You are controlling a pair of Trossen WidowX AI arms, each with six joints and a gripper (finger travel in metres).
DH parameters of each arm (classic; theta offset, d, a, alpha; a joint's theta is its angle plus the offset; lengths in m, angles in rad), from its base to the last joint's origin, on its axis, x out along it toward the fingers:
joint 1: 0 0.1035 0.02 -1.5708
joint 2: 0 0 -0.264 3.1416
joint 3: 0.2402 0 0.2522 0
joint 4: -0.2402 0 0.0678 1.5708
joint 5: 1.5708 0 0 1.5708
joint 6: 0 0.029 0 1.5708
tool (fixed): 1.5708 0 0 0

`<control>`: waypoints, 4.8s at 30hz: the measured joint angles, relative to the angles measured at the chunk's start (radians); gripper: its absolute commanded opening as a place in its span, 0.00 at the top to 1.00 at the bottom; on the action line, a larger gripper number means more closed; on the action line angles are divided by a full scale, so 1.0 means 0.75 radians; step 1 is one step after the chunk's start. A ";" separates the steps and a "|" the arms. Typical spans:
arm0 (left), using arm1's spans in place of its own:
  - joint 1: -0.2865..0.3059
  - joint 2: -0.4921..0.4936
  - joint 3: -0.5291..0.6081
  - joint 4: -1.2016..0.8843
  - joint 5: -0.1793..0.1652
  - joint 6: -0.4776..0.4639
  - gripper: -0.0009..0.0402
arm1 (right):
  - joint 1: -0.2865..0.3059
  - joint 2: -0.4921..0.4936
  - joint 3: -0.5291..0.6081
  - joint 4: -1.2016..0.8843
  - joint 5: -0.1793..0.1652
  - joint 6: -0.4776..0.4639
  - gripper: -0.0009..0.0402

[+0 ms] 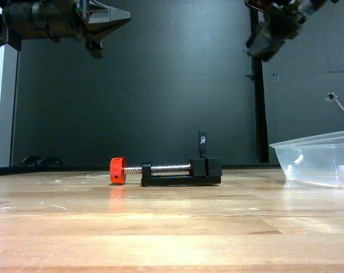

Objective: Pick the USB-C connector and install on taskboard

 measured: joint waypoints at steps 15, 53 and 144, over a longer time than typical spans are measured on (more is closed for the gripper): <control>0.000 0.000 0.000 0.000 -0.001 0.000 0.98 | 0.040 -0.038 0.081 -0.601 0.020 0.141 0.98; 0.000 0.000 -0.001 0.001 -0.001 -0.001 0.98 | 0.334 0.124 0.010 -0.747 0.124 0.452 0.57; 0.000 0.000 0.000 0.000 0.000 0.000 0.98 | 0.417 0.259 -0.398 -0.146 0.187 0.490 0.87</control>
